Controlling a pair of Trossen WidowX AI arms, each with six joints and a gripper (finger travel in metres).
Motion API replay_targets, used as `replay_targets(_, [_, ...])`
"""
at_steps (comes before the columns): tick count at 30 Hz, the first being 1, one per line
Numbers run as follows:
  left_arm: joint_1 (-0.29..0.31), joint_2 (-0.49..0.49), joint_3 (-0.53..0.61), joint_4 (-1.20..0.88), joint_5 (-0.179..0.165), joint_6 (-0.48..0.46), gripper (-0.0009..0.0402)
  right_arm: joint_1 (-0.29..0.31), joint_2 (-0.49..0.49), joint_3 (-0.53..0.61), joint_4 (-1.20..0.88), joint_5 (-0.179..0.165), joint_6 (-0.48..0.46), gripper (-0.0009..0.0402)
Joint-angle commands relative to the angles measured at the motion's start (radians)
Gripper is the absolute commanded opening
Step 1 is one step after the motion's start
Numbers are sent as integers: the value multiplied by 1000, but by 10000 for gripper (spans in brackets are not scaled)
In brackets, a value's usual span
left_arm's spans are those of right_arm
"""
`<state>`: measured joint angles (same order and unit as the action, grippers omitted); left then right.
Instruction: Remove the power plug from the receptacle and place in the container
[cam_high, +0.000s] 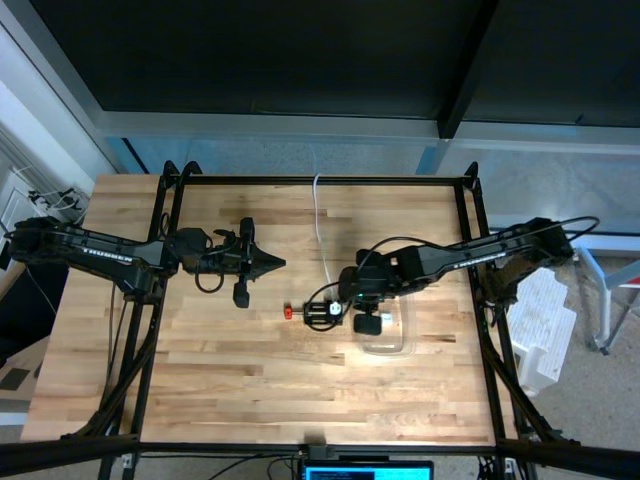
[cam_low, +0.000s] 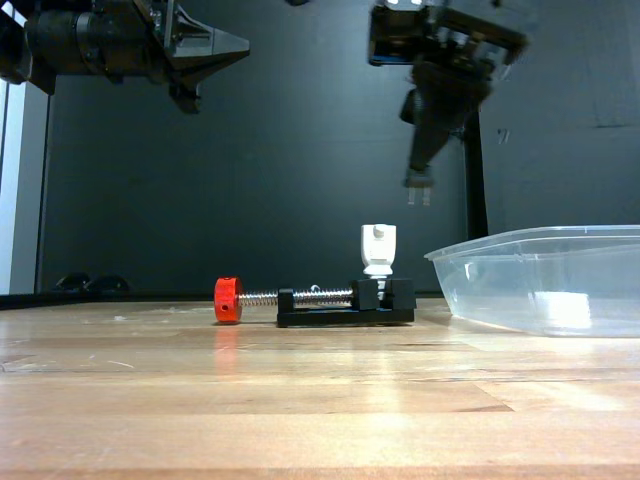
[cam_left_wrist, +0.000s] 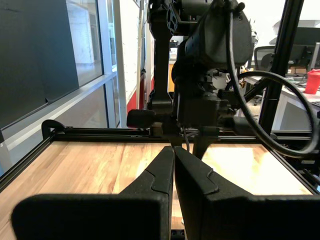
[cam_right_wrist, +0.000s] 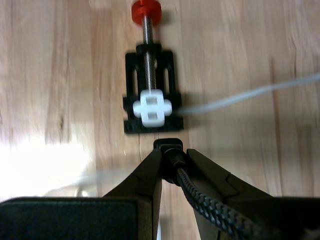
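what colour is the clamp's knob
The knob is red, clearest in low view. Right gripper holds the power plug above the receptacle; left gripper hangs shut, apart.

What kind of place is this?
Probably a robotics lab: a framed wooden table, the left gripper shut above its left side, the right gripper holding the power plug raised near the clamped receptacle and the container.

Lab: black-framed wooden workbench (cam_high: 250, 380)

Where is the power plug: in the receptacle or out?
Out: right gripper holds the power plug aloft, clear of the receptacle, prongs bare; left gripper, shut, hangs leftward.
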<state>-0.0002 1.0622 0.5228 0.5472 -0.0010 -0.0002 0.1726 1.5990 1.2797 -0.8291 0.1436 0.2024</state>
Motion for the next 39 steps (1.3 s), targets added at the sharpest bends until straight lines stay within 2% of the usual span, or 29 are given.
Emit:
replay_targets(1, [0, 0, 0, 0, 0, 0, 0, 7, -47, -64, 2, 9, 3, 0])
replay_targets(3, [0, 0, 0, 0, 0, 0, 0, 16, -76, -103, 1, 23, 3, 0])
replay_targets(10, [0, 0, 0, 0, 0, 0, 0, 31, -145, -217, 18, 25, 7, 0])
replay_targets(13, [0, 0, 0, 0, 0, 0, 0, 41, -156, -248, 22, 51, 21, 4])
replay_targets(15, [0, 0, 0, 0, 0, 0, 0, 49, -156, -261, 24, 51, 22, 14])
replay_targets(16, [0, 0, 0, 0, 0, 0, 0, 53, -156, -269, 27, 54, 27, 21])
replay_targets(19, [0, 0, 0, 0, 0, 0, 0, 68, -156, -296, 35, 97, 55, 43])
replay_targets(20, [0, 0, 0, 1, 0, 0, 0, 71, -156, -303, 35, 100, 56, 51])
replay_targets(28, [0, 0, 0, 0, 0, 0, 0, 78, -151, -314, 45, 100, 78, 106])
replay_targets(39, [0, 0, 0, 0, 0, 0, 0, 81, -200, -308, 22, 99, 80, 216])
